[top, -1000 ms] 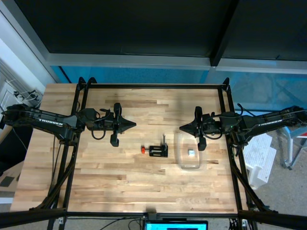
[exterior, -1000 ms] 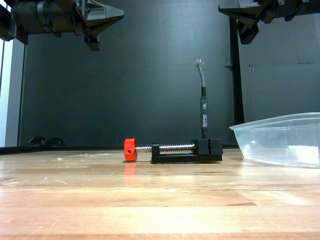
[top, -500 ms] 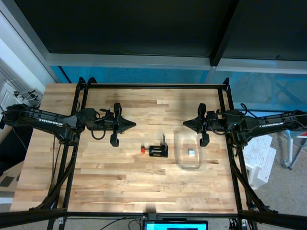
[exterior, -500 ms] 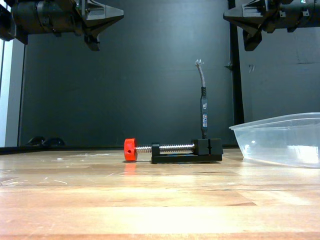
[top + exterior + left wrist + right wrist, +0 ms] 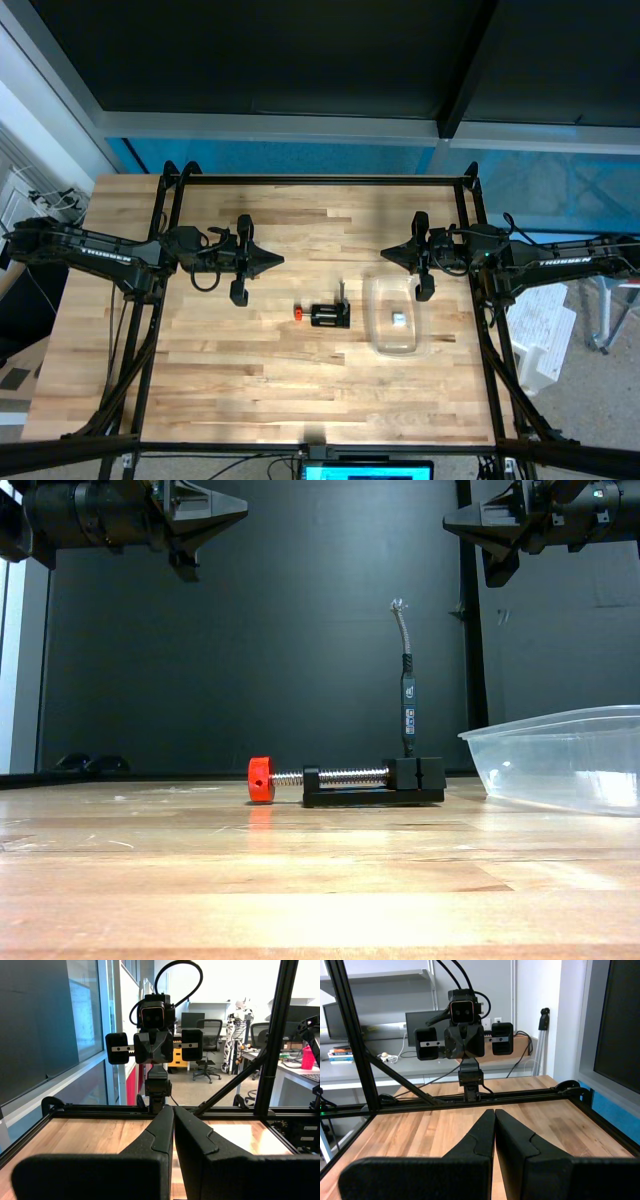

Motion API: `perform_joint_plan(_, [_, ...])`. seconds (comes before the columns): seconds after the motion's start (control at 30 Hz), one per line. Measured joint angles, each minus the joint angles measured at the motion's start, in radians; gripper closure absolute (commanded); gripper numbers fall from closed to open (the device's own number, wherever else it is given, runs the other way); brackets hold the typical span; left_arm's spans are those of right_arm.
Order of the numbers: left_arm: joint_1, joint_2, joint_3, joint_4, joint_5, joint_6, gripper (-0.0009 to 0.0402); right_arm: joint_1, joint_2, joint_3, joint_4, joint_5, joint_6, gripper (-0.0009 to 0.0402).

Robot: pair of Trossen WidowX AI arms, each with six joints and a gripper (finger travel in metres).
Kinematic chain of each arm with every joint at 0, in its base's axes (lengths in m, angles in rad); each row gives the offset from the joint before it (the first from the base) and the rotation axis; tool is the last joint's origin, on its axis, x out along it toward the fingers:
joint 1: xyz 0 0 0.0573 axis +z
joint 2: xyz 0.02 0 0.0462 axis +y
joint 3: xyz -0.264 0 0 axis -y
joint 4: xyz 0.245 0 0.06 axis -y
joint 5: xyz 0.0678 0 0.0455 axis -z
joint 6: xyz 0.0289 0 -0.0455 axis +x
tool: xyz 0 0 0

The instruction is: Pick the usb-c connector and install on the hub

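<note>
— Wood worktop (image 5: 300,880), bare but for a few parts; left claw (image 5: 173,1108) and right claw (image 5: 494,1111) high above, both clenched on nothing?
— Yes. Tray (image 5: 560,755) beside vise (image 5: 365,780); connector (image 5: 408,705) upright on vise, unheld. Looks installed; probably only parking remaining, no regrasp.

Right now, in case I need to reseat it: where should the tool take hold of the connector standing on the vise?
Probably the black body of the connector, below the braided cable, approached from above: it stands upright on the vise with its sides free. The left tool and right tool hang shut, high over the table.
</note>
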Motion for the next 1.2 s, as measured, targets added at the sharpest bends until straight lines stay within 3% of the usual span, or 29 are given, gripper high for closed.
perform_joint_plan(0.37, [0.000,0.000,0.000,0.000,0.000,0.000,0.0393,0.000,0.000,0.000,-0.004,-0.018,0.010,0.0393])
perform_joint_plan(1.2, [0.000,0.000,0.000,0.000,0.000,0.000,0.0393,0.000,0.000,0.000,-0.004,-0.016,0.011,0.0393])
